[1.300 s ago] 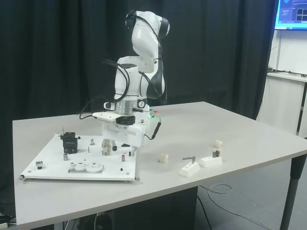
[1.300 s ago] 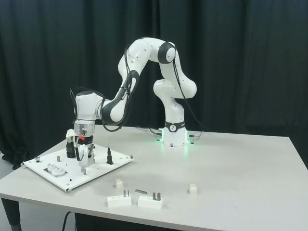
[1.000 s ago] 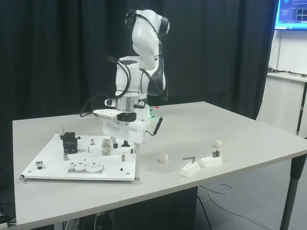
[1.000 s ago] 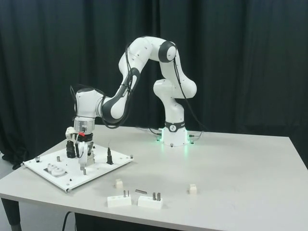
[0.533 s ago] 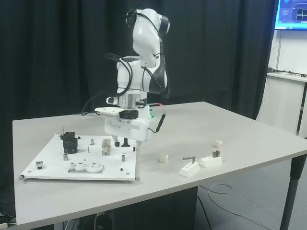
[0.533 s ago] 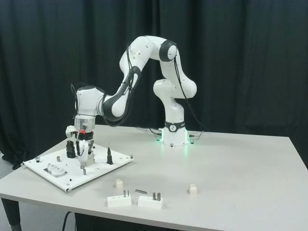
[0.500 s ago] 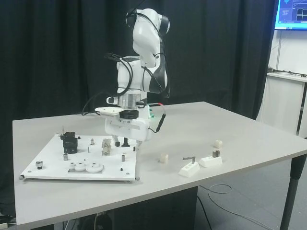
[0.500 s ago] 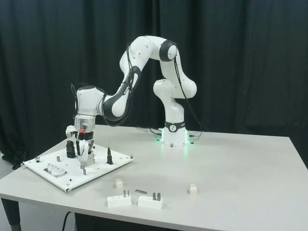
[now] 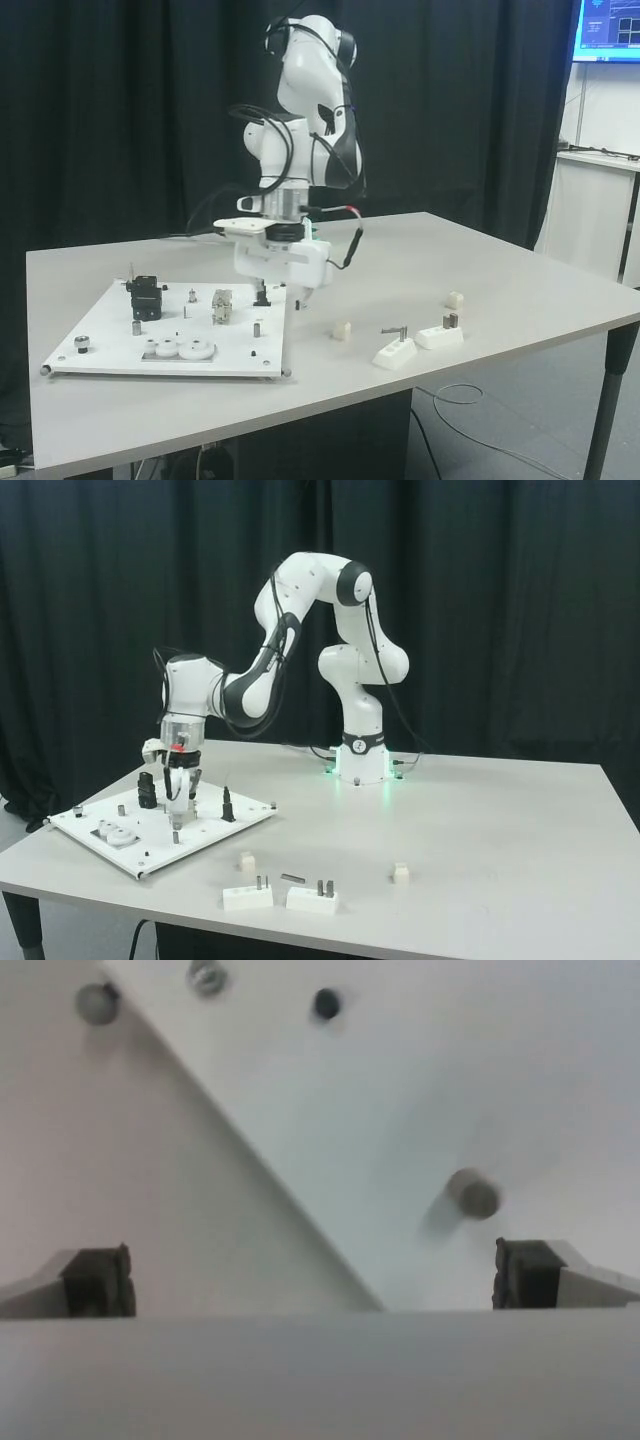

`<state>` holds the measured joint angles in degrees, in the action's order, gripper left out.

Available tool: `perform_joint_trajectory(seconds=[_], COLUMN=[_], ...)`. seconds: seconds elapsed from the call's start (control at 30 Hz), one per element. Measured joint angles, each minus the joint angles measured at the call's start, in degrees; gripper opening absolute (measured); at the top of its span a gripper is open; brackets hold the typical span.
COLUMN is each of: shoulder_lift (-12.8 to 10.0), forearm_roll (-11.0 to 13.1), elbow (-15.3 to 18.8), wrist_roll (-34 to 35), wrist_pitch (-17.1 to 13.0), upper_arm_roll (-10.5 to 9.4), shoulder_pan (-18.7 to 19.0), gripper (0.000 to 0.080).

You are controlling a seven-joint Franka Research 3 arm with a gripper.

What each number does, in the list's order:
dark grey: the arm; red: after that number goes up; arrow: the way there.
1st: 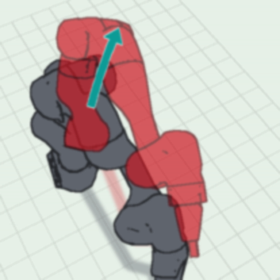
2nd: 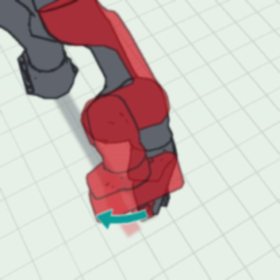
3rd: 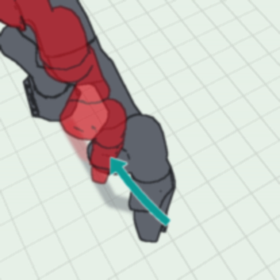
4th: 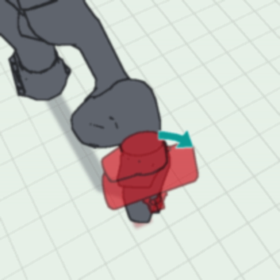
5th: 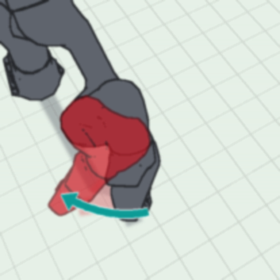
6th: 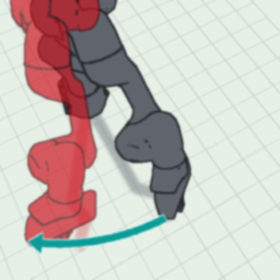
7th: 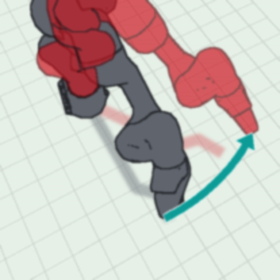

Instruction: Pick square peg 3.

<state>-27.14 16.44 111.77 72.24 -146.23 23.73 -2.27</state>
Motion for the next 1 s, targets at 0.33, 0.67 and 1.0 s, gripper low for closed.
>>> perform_joint_trajectory(seconds=[0.33,0.67,1.0], shoulder_lift=[0.4,0.5,0.5], forearm_roll=[0.0,0.0,-0.3], elbow=[-1.3,-3.4,-4.9], wrist_roll=[6.1,17.5,30.8], wrist_pitch=[1.3,3.6,7.5], upper_arm_roll=[-0.09,-0.11,-0.11], shoulder_pan=[4.0,8.9,13.5], gripper=[0.08,0.08,0.08])
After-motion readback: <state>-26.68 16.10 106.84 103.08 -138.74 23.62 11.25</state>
